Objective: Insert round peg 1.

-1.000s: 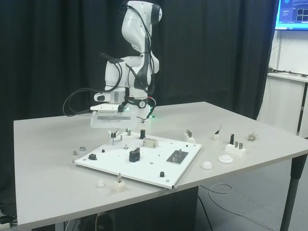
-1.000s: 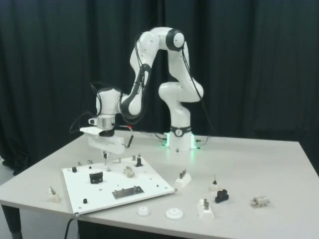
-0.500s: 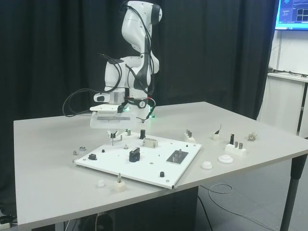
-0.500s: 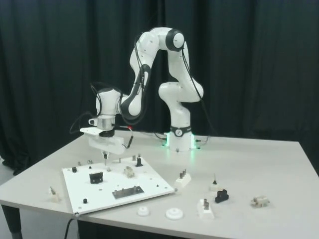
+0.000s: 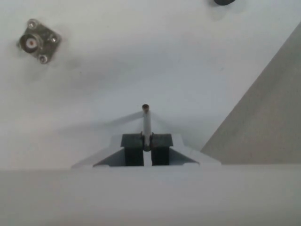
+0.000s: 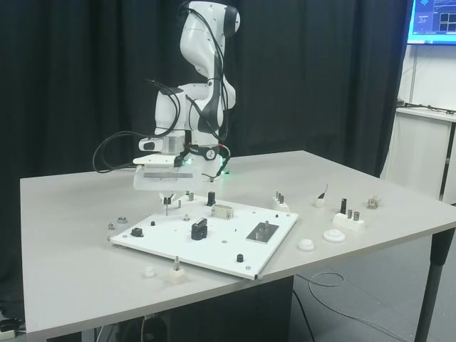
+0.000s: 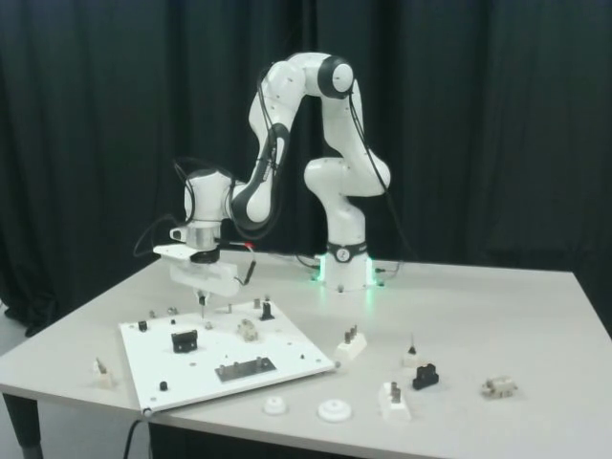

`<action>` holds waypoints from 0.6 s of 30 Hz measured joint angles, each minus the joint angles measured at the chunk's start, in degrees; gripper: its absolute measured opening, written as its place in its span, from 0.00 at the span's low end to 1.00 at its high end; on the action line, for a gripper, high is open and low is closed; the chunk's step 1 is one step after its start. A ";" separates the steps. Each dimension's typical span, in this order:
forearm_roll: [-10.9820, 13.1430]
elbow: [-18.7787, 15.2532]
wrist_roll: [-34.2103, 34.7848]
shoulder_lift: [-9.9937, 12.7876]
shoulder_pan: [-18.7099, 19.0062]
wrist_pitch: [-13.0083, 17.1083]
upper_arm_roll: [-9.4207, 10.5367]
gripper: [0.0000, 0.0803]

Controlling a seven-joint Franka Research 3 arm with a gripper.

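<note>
First room view, left to right: small white bits on the table (image 6: 64, 235) in front of the board (image 6: 206, 239), then my gripper (image 6: 167, 196) over the board's far-left corner, more fixtures off to the right. Gripper's clenched on the peg (image 6: 167, 205), thin rod hanging straight down, tip just above the board; can't tell if it's touching. Wrist view confirms: both black pads (image 5: 132, 149) pinch the peg (image 5: 146, 123), tip pointing at bare white board (image 5: 141, 61). A square connector (image 5: 38, 41) sits well apart. I can't make out the hole under the tip. So, my read: pick's done, transport approx done, peg's still fully out. Left: line up w/ the hole, push down, let go.
</note>
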 joint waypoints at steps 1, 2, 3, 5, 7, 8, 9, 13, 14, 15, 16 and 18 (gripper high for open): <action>0.00 0.00 0.00 0.00 0.00 0.01 0.01 0.04; 0.00 0.00 -0.01 0.00 0.00 0.02 0.03 0.04; 0.00 0.00 -0.01 0.00 0.00 0.05 0.05 0.04; 0.00 0.00 -0.01 0.00 0.00 0.09 0.10 0.04; 0.08 0.00 -0.01 0.00 0.00 0.16 0.16 0.04; 0.11 0.00 -0.01 0.00 0.00 0.18 0.19 0.04; 0.15 0.00 -0.01 0.01 0.00 0.22 0.22 0.04; 0.36 0.00 -0.02 0.06 0.00 0.40 0.32 0.04; 0.39 0.00 -0.02 0.08 0.00 0.47 0.33 0.04; 0.41 0.00 -0.02 0.10 0.00 0.55 0.33 0.04; 0.42 0.00 -0.06 0.13 0.00 0.64 0.33 0.04; 0.44 0.00 -0.15 0.19 0.00 0.82 0.33 0.04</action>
